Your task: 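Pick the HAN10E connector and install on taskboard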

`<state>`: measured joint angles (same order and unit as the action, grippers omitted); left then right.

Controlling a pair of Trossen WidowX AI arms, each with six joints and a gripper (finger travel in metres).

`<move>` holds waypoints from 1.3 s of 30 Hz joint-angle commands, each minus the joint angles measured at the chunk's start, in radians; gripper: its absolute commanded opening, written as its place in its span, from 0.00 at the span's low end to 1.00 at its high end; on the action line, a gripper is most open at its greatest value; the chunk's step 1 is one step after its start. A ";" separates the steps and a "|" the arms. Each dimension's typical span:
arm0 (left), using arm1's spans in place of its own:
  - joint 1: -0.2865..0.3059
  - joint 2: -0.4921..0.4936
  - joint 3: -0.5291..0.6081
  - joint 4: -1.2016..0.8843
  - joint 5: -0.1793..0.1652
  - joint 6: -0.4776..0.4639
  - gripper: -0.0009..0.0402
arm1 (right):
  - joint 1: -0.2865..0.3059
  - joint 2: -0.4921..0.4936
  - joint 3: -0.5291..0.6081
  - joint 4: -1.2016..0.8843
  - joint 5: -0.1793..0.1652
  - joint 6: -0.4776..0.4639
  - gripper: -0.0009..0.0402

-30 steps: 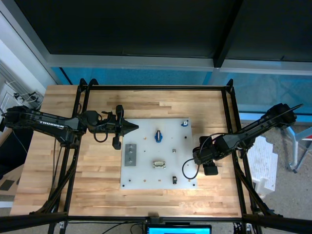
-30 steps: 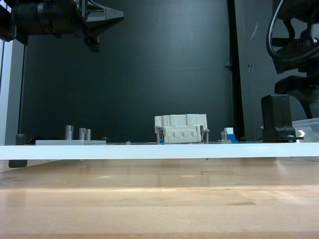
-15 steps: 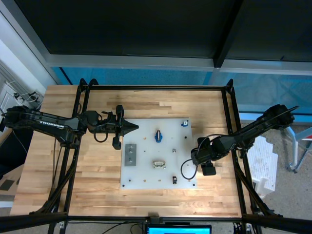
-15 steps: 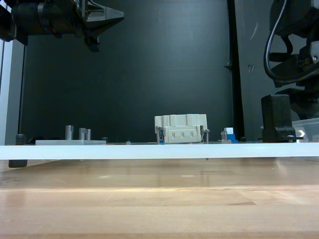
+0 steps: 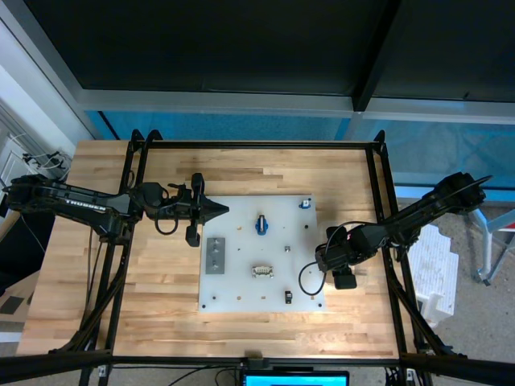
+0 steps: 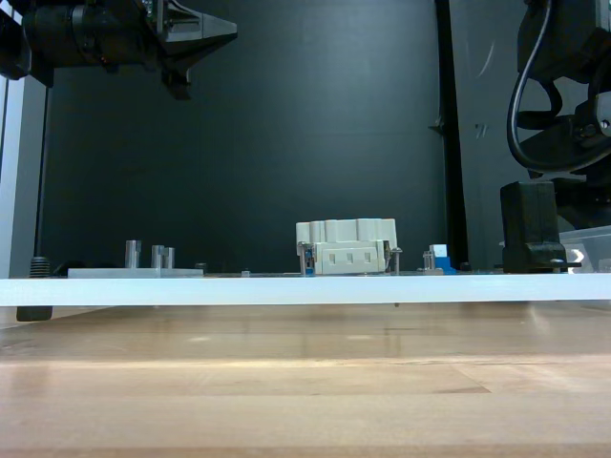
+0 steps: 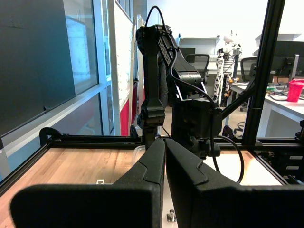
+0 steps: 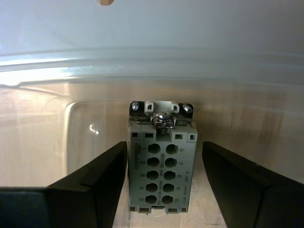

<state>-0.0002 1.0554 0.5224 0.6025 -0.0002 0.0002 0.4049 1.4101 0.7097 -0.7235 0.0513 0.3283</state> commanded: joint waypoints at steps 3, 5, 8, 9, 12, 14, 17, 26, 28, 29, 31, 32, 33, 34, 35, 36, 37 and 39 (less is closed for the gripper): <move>0.000 0.000 0.000 0.000 0.000 0.000 0.02 | 0.000 0.000 0.000 0.000 0.002 0.003 0.41; 0.000 0.000 0.000 0.000 0.000 0.000 0.02 | 0.000 0.000 0.000 0.000 0.002 0.004 0.34; 0.000 0.000 0.000 0.000 0.000 0.000 0.02 | 0.000 -0.001 0.001 -0.001 0.001 0.008 0.24; 0.000 0.000 0.000 0.000 0.000 0.000 0.02 | 0.001 -0.001 0.004 -0.005 0.001 0.008 0.21; 0.000 0.000 0.000 0.000 0.000 0.000 0.02 | 0.001 -0.005 0.020 -0.028 0.001 0.007 0.13; 0.000 0.000 0.000 0.000 0.000 0.000 0.02 | 0.001 -0.009 0.029 -0.041 0.001 0.007 0.08; 0.000 0.000 0.000 0.000 0.000 0.000 0.02 | 0.001 -0.023 0.039 -0.058 0.000 0.007 0.03; 0.000 0.000 0.000 0.000 0.000 0.000 0.02 | 0.001 -0.097 0.127 -0.212 0.001 0.005 0.04; 0.000 0.000 0.000 0.000 0.000 0.000 0.02 | 0.001 -0.111 0.149 -0.247 0.001 0.005 0.04; 0.000 0.000 0.000 0.000 0.000 0.000 0.02 | 0.001 -0.116 0.160 -0.265 0.001 0.005 0.04; 0.000 0.000 0.000 0.000 0.000 0.000 0.02 | 0.001 -0.127 0.181 -0.295 0.001 0.006 0.04; 0.000 0.000 0.000 0.000 0.000 0.000 0.02 | 0.001 -0.130 0.191 -0.306 0.001 0.007 0.04; 0.000 0.000 0.000 0.000 0.000 0.000 0.02 | 0.001 -0.133 0.201 -0.318 0.001 0.006 0.04; 0.000 0.000 0.000 0.000 0.000 0.000 0.02 | 0.001 -0.135 0.211 -0.327 0.001 0.007 0.04; 0.000 0.000 0.000 0.000 0.000 0.000 0.02 | 0.001 -0.137 0.222 -0.337 0.001 0.008 0.04; 0.000 0.000 0.000 0.000 0.000 0.000 0.02 | 0.001 -0.139 0.232 -0.347 0.001 0.008 0.04; 0.000 0.000 0.000 0.000 0.000 0.000 0.02 | 0.001 -0.139 0.241 -0.353 0.001 0.008 0.04; 0.000 0.000 0.000 0.000 0.000 0.000 0.02 | 0.001 -0.139 0.253 -0.364 0.001 0.008 0.04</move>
